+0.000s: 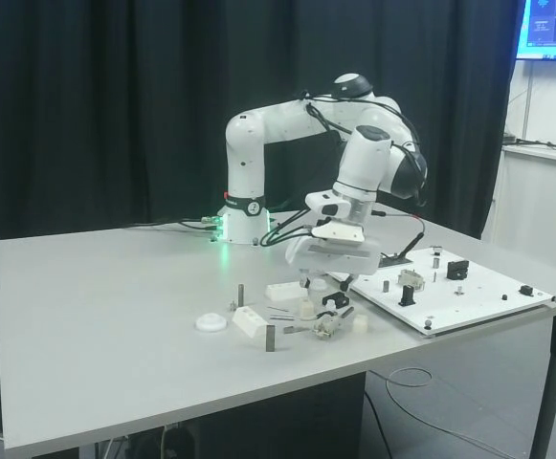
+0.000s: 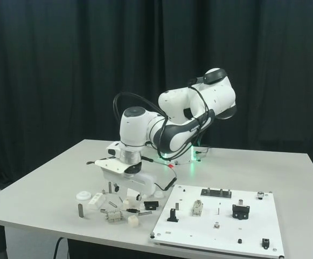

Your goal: Remove square peg 1.

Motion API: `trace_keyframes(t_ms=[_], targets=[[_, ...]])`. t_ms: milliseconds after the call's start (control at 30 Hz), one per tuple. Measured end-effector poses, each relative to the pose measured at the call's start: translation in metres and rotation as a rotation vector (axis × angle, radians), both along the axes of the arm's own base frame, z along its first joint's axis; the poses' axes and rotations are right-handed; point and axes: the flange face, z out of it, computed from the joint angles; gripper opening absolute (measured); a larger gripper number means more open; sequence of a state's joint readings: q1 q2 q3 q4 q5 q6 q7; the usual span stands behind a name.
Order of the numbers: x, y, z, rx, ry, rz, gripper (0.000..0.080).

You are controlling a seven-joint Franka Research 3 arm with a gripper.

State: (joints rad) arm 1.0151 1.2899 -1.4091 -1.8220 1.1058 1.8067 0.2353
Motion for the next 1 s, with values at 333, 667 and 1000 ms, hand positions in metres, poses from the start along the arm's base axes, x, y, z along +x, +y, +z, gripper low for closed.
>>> trace_keyframes(t_ms=[333,667,1000], targets=[[-0.0004,-0.0012,0.0011,-0.001,-0.002,-0.002,0.0800],[-0.0004,-0.0023,0.0018,-0.005,-0.006,-0.003,0.0800],[-0.0012,-0.0043,0.0018,-0.009,-0.009,-0.004,0.0800]])
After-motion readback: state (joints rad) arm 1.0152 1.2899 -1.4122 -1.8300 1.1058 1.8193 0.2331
